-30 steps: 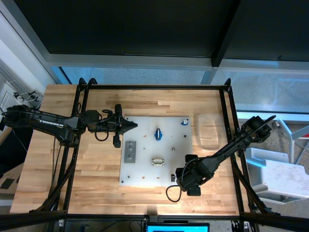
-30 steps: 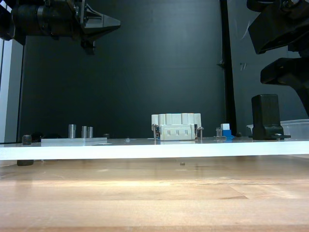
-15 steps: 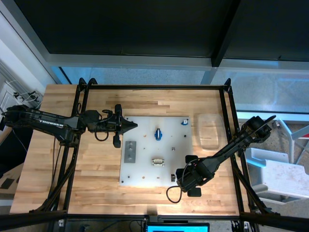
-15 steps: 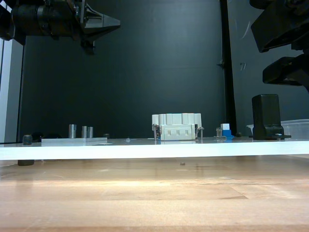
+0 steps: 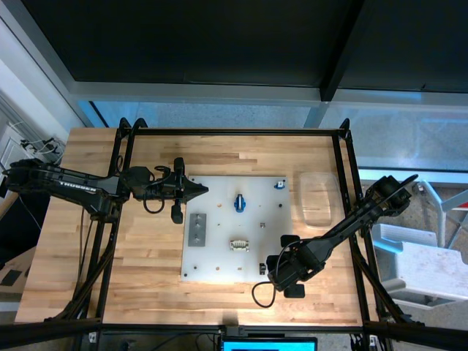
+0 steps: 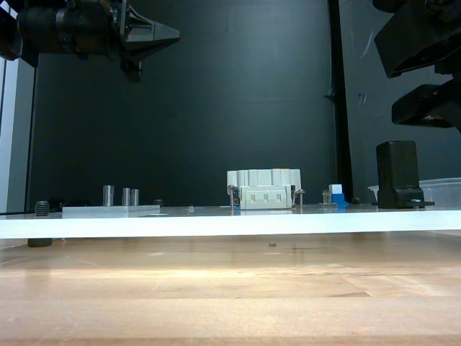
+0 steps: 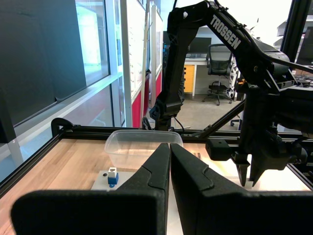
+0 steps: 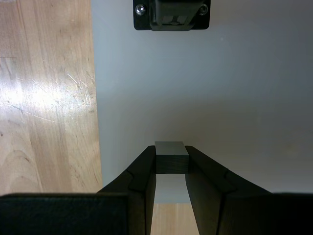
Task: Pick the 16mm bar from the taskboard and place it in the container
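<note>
**Bar gripped, mostly hidden**

Only my wrist view shows the 16mm bar (image 8: 171, 164), a grey stub pinched tight in my right hand (image 8: 170, 152) above the taskboard (image 5: 219, 245) at its near right corner. From above, my arm covers it. A small black part (image 8: 171, 14) stands just ahead. My left hand (image 7: 169, 147) hangs with fingers together over the board's far left corner. The container (image 5: 319, 199) lies on the table (image 5: 153, 248) beside the board.

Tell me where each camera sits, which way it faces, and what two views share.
High: above the near edge, looking down on taskboard, container, left arm and right arm.
Low: table height at near edge, level along the board; left gripper high at left.
Left wrist: along the shut left gripper, toward container and right arm.
Right wrist: down at the board's near-right corner; right gripper shut on the 16mm bar.
High and left wrist share the container.
</note>
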Tool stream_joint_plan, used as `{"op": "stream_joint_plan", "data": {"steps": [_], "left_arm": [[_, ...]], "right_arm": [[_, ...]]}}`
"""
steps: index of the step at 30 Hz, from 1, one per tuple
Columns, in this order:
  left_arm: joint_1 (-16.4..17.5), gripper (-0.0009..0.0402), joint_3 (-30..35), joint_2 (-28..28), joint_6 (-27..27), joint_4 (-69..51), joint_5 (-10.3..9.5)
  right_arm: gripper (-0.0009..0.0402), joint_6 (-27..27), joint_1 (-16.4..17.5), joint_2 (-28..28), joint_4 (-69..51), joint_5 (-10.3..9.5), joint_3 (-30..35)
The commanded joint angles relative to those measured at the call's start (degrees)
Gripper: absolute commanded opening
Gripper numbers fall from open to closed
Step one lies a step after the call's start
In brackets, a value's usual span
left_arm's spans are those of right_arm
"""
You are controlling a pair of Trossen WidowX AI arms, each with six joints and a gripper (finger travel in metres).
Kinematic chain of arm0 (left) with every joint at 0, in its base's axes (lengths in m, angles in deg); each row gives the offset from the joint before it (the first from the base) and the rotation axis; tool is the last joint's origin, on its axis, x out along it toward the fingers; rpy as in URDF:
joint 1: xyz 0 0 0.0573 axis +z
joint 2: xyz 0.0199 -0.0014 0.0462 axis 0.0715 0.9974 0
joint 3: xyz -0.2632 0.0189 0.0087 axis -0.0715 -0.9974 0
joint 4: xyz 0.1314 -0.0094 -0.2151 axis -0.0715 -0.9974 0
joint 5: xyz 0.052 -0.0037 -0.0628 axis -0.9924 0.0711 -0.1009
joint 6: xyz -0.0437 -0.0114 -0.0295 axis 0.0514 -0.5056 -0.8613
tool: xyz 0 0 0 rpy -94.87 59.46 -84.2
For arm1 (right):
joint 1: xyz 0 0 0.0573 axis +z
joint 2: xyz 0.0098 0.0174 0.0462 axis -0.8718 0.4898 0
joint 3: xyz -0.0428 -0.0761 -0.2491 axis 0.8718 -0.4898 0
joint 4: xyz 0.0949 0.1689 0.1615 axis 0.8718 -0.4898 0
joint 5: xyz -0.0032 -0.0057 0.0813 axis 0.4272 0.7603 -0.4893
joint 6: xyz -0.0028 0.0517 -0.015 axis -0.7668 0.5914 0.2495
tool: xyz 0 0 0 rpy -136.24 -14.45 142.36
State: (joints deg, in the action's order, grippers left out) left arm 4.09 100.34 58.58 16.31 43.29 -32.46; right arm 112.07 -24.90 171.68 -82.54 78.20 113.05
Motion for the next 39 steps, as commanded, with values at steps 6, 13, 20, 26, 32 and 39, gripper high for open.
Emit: {"op": "stream_joint_plan", "data": {"steps": [6,13,20,26,32,39], "left_arm": [[0.0,0.0000,0.0,0.0,0.0,0.0,0.02],[0.0,0.0000,0.0,0.0,0.0,0.0,0.02],[0.0,0.0000,0.0,0.0,0.0,0.0,0.02],[0.0,0.0000,0.0,0.0,0.0,0.0,0.02],[0.0,0.0000,0.0,0.0,0.0,0.0,0.02],[0.0,0.0000,0.0,0.0,0.0,0.0,0.02]], "right_arm": [[0.0028,0.0,0.0,-1.3,0.2,0.11,0.2],[0.0027,0.1,0.0,-3.6,-0.5,0.11,0.2],[0.0028,0.0,0.0,-7.1,-1.5,0.13,0.2],[0.0028,0.0,-0.2,-10.0,-2.8,0.15,0.2],[0.0028,-0.1,-0.9,-13.0,-3.8,0.13,0.7],[0.0027,-0.1,-2.1,-15.5,-9.0,0.15,3.7]]}}
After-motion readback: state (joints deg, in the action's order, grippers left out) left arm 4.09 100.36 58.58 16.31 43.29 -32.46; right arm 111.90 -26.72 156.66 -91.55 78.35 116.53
